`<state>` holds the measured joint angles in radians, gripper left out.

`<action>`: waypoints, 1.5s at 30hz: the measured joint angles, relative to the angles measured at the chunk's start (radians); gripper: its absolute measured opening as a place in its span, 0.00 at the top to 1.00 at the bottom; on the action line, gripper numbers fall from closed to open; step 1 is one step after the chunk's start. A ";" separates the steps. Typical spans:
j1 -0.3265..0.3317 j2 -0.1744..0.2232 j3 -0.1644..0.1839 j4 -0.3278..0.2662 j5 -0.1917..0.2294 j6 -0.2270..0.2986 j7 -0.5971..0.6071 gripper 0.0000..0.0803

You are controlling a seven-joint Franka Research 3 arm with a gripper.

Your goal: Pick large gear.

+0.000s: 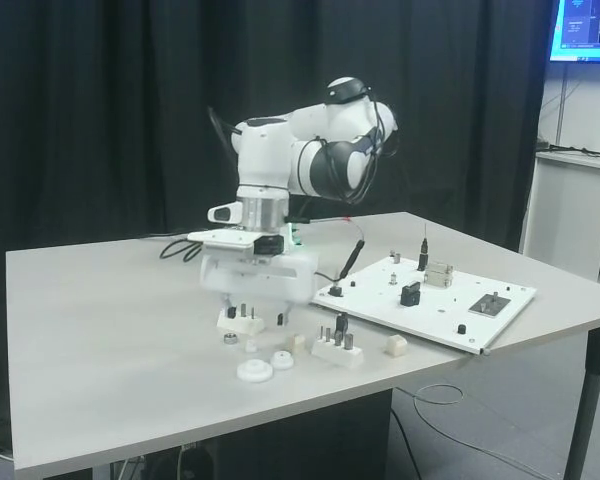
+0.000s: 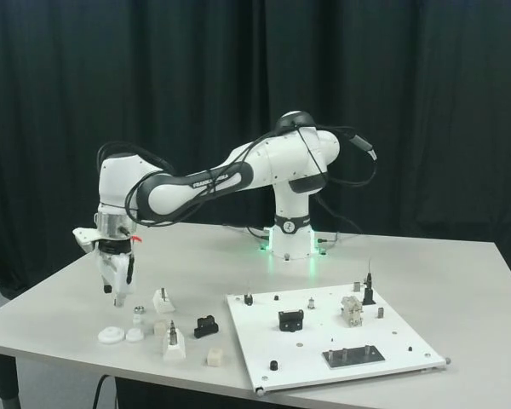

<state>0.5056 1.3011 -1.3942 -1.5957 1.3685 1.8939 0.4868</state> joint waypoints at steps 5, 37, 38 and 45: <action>-0.041 0.002 0.031 0.043 -0.006 -0.001 0.016 0.00; -0.215 0.012 0.211 0.254 -0.188 0.039 0.140 0.00; -0.220 0.012 0.219 0.260 -0.194 0.043 0.144 0.00; -0.259 0.010 0.267 0.302 -0.237 0.059 0.171 0.00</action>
<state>0.2471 1.3107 -1.1272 -1.2940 1.1312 1.9524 0.6574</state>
